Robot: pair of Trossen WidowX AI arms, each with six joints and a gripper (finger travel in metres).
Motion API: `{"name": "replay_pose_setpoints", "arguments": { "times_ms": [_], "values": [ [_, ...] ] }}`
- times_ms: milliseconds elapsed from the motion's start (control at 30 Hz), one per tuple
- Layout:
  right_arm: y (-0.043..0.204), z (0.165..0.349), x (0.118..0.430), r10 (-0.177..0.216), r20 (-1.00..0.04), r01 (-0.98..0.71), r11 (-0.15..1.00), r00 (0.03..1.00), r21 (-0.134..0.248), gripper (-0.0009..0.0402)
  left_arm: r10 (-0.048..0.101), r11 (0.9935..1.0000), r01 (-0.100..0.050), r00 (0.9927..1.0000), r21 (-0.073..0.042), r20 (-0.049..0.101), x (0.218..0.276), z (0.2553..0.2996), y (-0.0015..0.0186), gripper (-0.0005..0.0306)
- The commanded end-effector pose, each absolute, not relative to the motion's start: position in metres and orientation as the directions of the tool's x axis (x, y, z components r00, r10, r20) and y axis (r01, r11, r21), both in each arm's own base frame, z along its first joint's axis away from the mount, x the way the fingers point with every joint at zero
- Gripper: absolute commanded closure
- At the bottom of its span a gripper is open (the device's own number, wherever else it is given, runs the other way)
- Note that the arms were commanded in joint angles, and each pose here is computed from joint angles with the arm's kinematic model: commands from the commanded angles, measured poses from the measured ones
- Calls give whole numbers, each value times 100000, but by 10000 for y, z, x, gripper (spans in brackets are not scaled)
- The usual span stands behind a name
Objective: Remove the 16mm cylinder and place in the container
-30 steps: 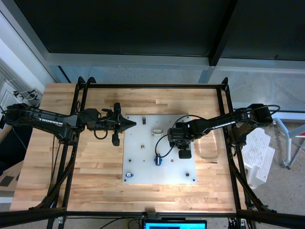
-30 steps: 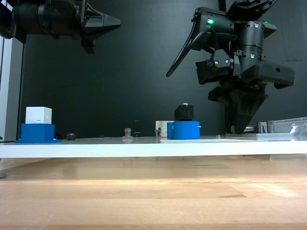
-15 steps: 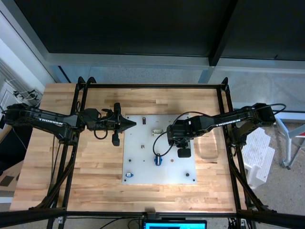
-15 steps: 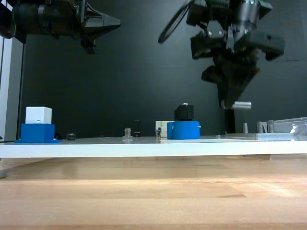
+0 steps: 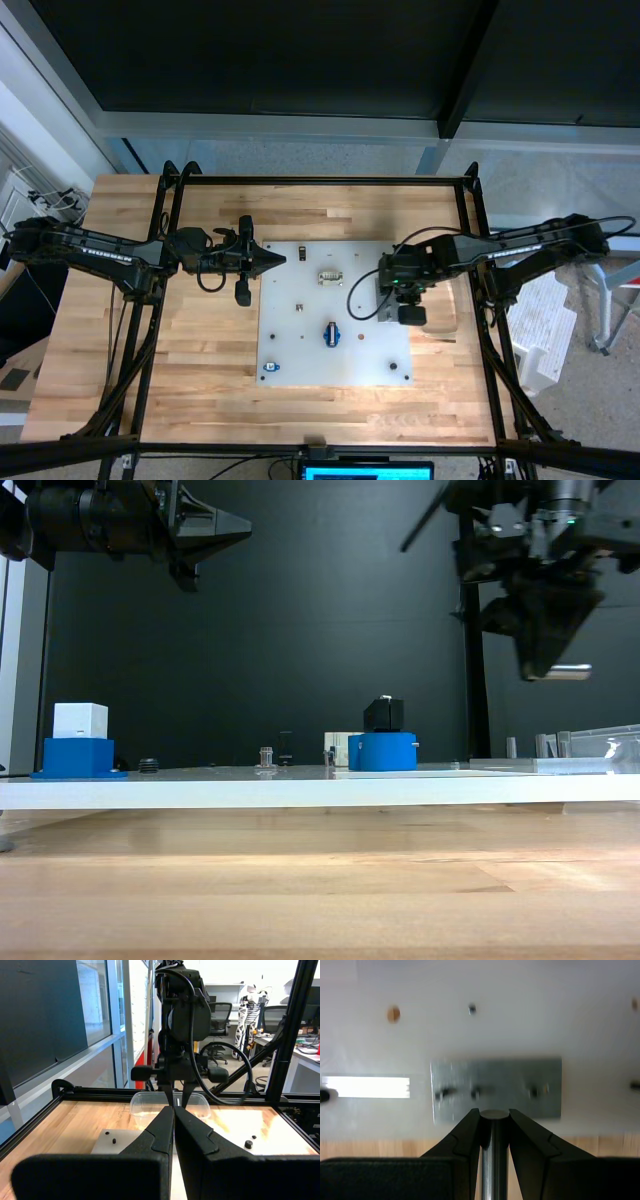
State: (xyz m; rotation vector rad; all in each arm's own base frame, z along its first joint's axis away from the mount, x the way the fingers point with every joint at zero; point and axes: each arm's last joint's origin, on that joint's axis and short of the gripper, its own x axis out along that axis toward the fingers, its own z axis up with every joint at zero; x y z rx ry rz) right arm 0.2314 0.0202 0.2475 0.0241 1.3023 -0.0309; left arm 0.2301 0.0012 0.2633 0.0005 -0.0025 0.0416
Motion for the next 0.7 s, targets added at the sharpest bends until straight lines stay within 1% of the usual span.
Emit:
{"name": "replay_pose_setpoints", "arguments": {
  "times_ms": [33, 233, 367, 467, 500, 600, 700],
  "values": [
    [192, 2455, 2147, -1005, -96526, 5725, 99835, 26109, 510, 389, 4195, 99912, -4195, 99912, 83, 286, 2302, 2634, 13, 300],
    [172, 2348, 1870, -956, -96505, 13634, 99029, 26189, 2719, 389, 4157, 99914, -4157, 99913, 83, 286, 2302, 2634, 12, 300],
    [162, 2229, 1701, -1046, -96898, 19280, 98048, 24691, 3854, 389, 4195, 99912, -4195, 99912, 83, 286, 2302, 2634, 13, 300],
    [155, 2127, 1603, -1114, -97419, 21509, 97583, 22543, 3861, 389, 4195, 99912, -4195, 99912, 83, 286, 2302, 2634, 13, 300],
    [154, 2103, 1585, -1106, -97419, 22847, 97265, 22544, 4183, 389, 4195, 99912, -4195, 99912, 83, 286, 2302, 2634, 13, 300],
    [154, 2112, 1591, -1132, -97126, 24264, 96892, 23776, 4811, 388, 4195, 99912, -4195, 99912, 83, 286, 2302, 2634, 13, 300],
    [152, 2096, 1578, -1160, -97435, 26061, 96422, 22473, 4863, 374, 4195, 99912, -4195, 99912, 83, 286, 2302, 2634, 13, 300]
  ]
}}
